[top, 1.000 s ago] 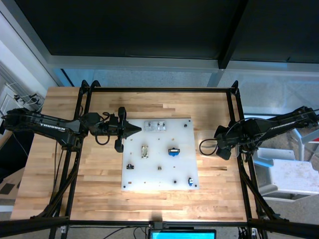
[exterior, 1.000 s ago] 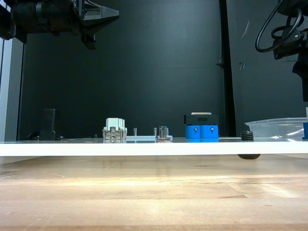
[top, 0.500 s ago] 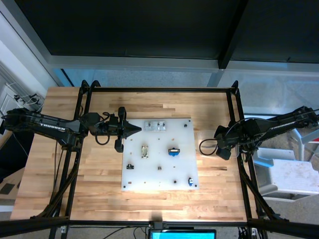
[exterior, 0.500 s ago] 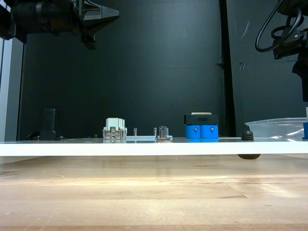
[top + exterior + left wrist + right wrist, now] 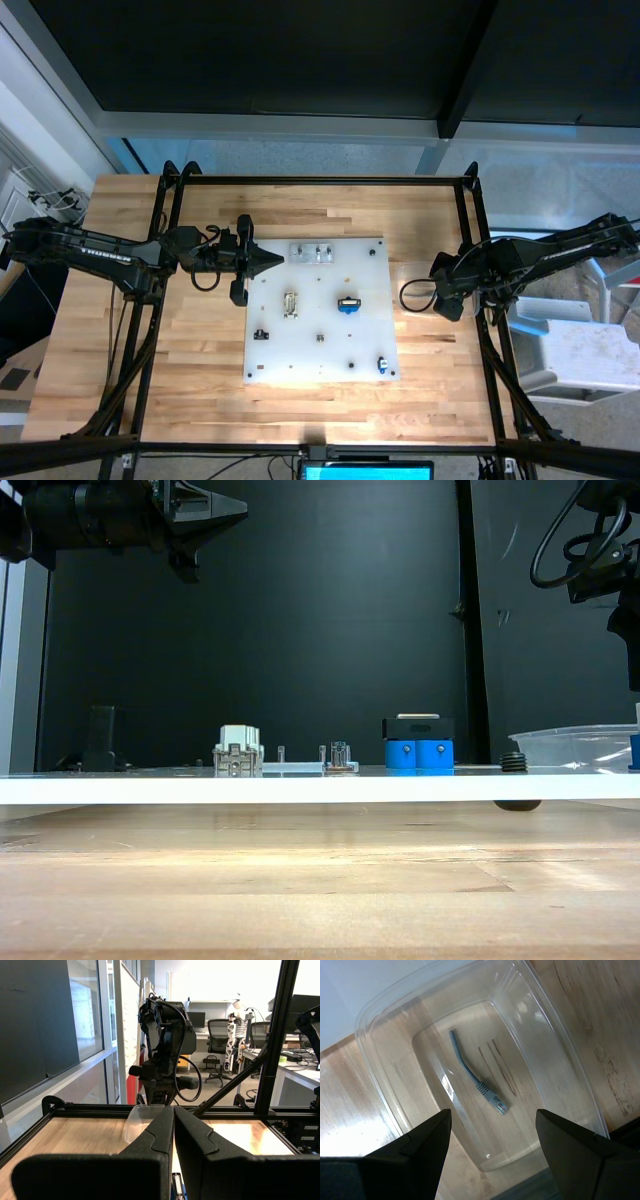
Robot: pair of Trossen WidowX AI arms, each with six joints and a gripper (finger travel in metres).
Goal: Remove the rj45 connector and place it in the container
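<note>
Table [image 5: 200, 380]: rj45 [image 5: 496, 1102] in container [image 5: 560, 1065] under R gripper [image 5: 448, 298]; L gripper [image 5: 274, 260] at board [image 5: 330, 350].

1. We see the container [image 5: 575, 742] cut off by the low view's right edge.
2. The right gripper [image 5: 447, 298], above it, runs off that edge too.
3. From above, the left gripper [image 5: 275, 261] hides part of the board's [image 5: 320, 350] left rim.

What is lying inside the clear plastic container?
A short grey cable with the rj45 connector lies on the container floor; nothing covers it. The right gripper, open, hangs above it; the left gripper, shut, hovers above the white board.
</note>
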